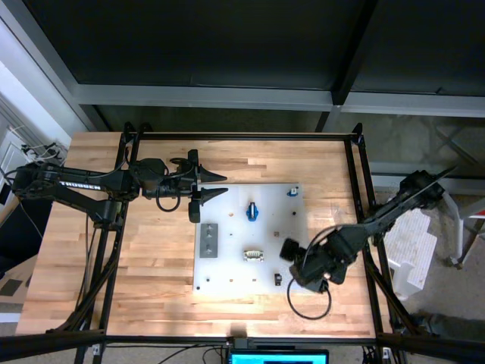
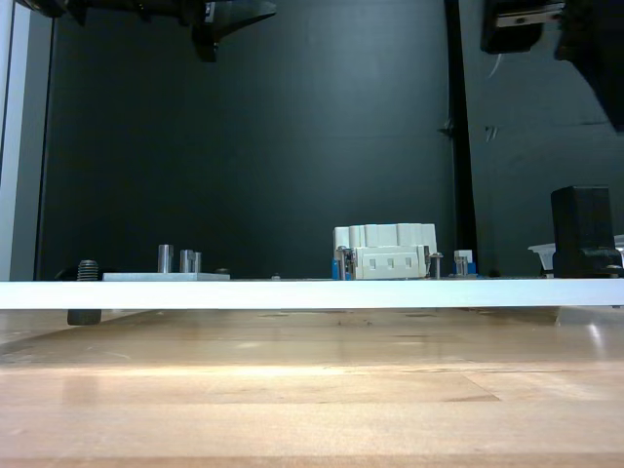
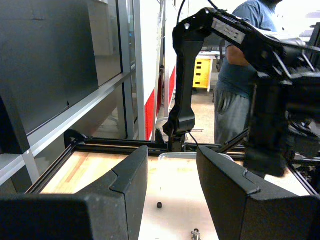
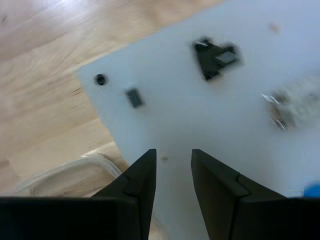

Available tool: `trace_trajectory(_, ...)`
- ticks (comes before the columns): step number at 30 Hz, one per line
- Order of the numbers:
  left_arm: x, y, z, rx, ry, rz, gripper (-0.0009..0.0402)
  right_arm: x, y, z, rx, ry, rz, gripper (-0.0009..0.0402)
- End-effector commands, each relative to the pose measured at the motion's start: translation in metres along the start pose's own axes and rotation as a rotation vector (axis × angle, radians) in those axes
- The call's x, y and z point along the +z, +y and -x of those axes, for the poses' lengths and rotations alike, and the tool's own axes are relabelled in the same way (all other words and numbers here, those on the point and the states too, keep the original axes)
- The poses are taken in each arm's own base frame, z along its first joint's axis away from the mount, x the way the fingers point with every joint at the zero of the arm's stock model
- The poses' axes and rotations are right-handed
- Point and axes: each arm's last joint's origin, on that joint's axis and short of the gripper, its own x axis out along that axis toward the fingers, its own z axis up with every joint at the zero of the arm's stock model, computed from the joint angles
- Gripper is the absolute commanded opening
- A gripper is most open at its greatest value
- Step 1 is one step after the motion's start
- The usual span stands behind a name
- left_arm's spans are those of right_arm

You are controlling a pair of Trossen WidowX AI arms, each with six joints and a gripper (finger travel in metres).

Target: Pick the 16mm bar and install on taskboard

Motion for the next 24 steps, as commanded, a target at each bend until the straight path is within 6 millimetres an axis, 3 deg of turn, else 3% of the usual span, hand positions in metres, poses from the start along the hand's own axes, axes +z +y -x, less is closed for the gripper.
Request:
trace_trajectory(1,0.0,0.0,0.0,0.0,0.0,0.0,0.0131,-0.016,-0.012,0.012,-0.048,-0.054,-0.188,0.007)
trace_trajectory(11,0.0,0.0,0.0,0.0,0.0,0.0,0.0131,-0.072,-0.044,0.051,-0.275,-0.351,-0.675,-0.0003)
trace_trajectory(18,0.0,0.0,0.0,0.0,0.0,0.0,0.0131,-0.114,-0.053,0.066,-0.48,-0.565,-0.867,-0.0001)
trace_trajectory(24,0.0,0.0,0.0,0.0,0.0,0.0,0.0131,-0.134,-0.058,0.073,-0.636,-0.786,-0.944,0.0)
